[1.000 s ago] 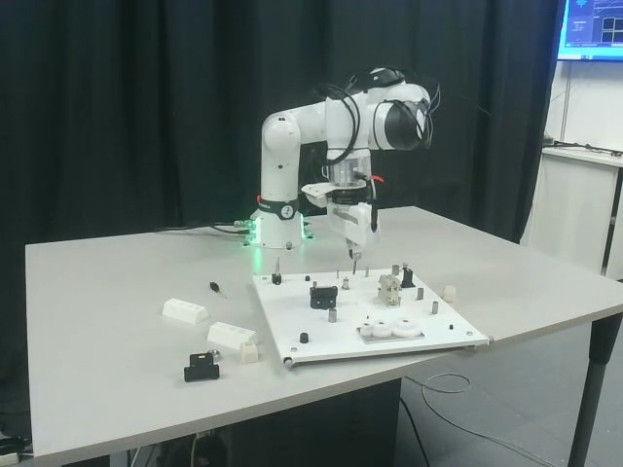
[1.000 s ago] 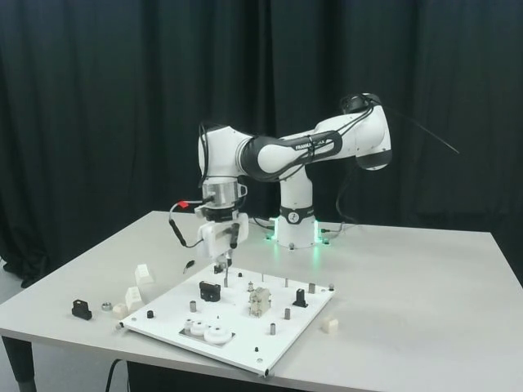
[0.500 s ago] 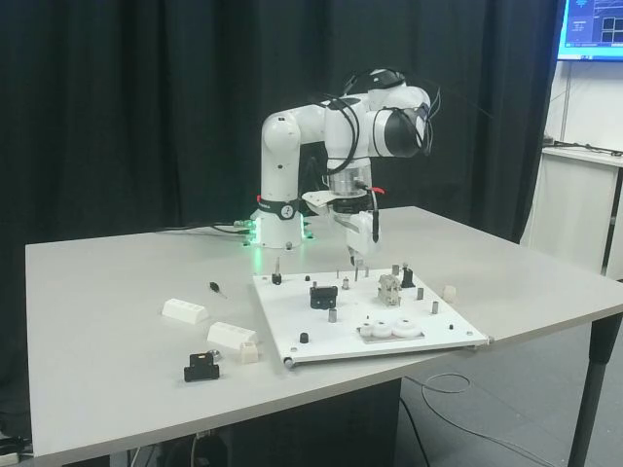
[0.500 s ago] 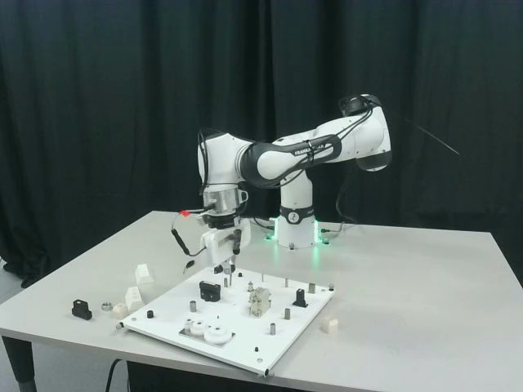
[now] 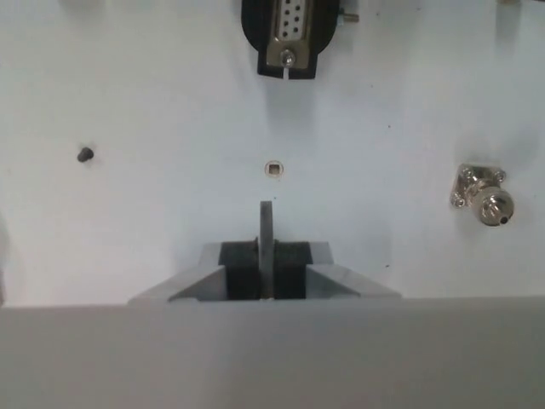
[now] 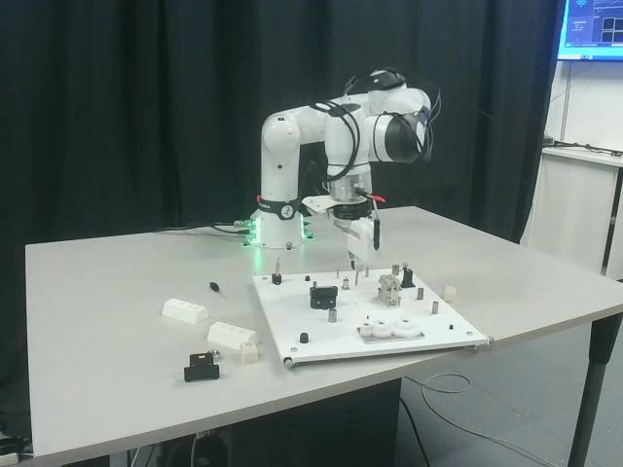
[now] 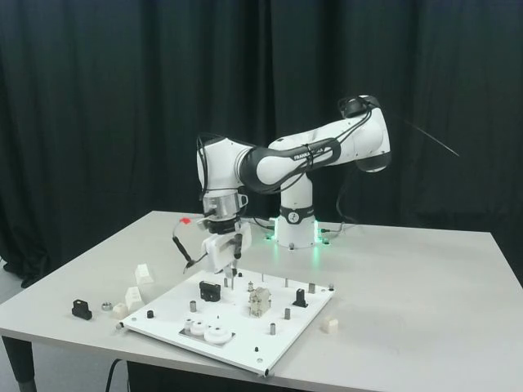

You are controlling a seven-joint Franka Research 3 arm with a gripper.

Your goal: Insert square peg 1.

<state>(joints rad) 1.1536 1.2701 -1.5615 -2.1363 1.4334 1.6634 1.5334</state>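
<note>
The thin grey square metal peg (image 5: 266, 247) stands upright between the black pads of the white two-finger gripper (image 5: 266, 277), whose fingers are closed tight on its upper part. Its free end hangs just above the flat white assembly board (image 5: 153, 221), near a small square hole (image 5: 273, 169) in the board and not in it. Beyond the hole sits a black multi-pin connector block (image 5: 288, 38); a grey metal screw fitting (image 5: 487, 200) and a small black stud (image 5: 84, 154) lie well apart to either side. The board rests at the grey table's (image 6: 107, 292) front edge.
</note>
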